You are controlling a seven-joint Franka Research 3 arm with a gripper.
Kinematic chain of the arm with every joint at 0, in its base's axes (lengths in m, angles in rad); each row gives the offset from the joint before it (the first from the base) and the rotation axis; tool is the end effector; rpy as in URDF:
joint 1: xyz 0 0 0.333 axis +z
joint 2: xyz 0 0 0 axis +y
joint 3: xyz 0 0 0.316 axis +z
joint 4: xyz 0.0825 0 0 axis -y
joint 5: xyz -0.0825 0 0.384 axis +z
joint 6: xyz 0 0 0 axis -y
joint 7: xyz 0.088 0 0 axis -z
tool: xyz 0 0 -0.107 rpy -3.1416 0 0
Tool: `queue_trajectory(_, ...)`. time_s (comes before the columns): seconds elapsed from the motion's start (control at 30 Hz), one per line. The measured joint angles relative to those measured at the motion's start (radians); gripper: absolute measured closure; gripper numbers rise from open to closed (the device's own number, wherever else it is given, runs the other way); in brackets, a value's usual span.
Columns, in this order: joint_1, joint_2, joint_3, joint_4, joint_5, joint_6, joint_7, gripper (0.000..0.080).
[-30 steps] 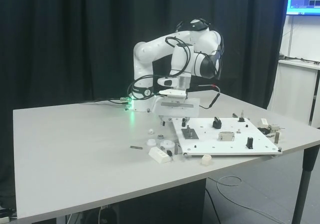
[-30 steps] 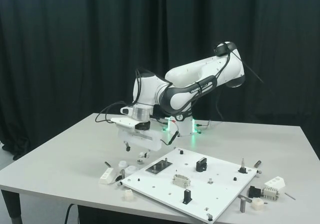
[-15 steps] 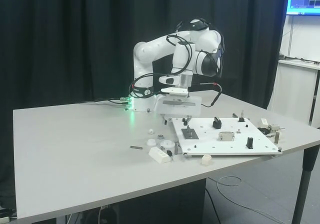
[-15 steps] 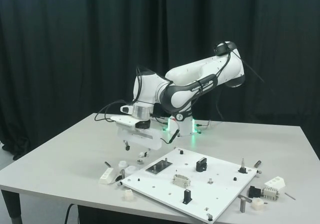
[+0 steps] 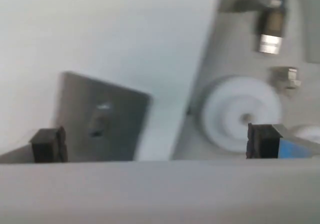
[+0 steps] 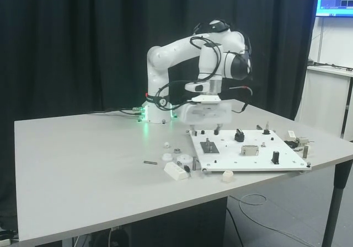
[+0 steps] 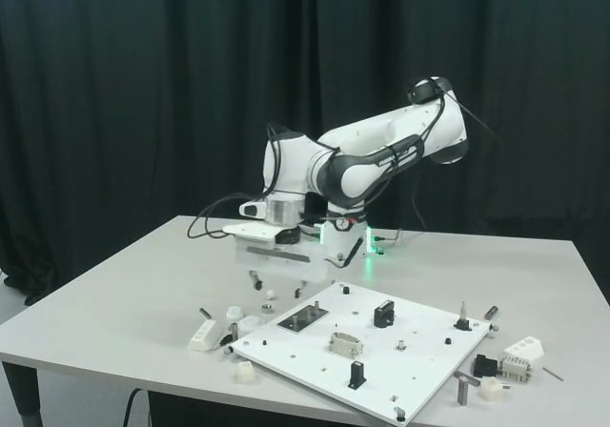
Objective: Remove Ethernet.
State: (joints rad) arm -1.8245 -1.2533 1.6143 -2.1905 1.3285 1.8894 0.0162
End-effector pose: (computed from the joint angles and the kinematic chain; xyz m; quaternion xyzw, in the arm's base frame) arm 0.5335 -0.0315 0.2672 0.9087 -0.4143 0.0458 0.0224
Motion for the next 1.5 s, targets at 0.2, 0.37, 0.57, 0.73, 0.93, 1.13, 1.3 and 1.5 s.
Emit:
queue_trajectory(0.2,0.039,0.002,-0.029,0.025,0.0,-0.077,-0.003,0.0003)
queue_trajectory(0.37,0.081,0.003,-0.05,0.039,0.0,-0.115,-0.003,0.0003)
queue_trajectory(0.57,0.14,0.008,-0.073,0.051,-0.006,-0.136,-0.001,0.0003)
queue_trajectory(0.73,0.192,0.014,-0.09,0.062,-0.028,-0.156,-0.001,0.0003)
queue_trajectory(0.93,0.256,0.019,-0.099,0.084,-0.062,-0.17,0.002,0.0003)
queue_trajectory(1.13,0.317,0.029,-0.1,0.113,-0.091,-0.184,0.001,0.0003)
queue_trajectory(1.3,0.361,0.032,-0.099,0.145,-0.111,-0.203,-0.027,0.0003)
queue_trajectory(1.5,0.405,0.032,-0.088,0.178,-0.125,-0.213,-0.057,0.0003)
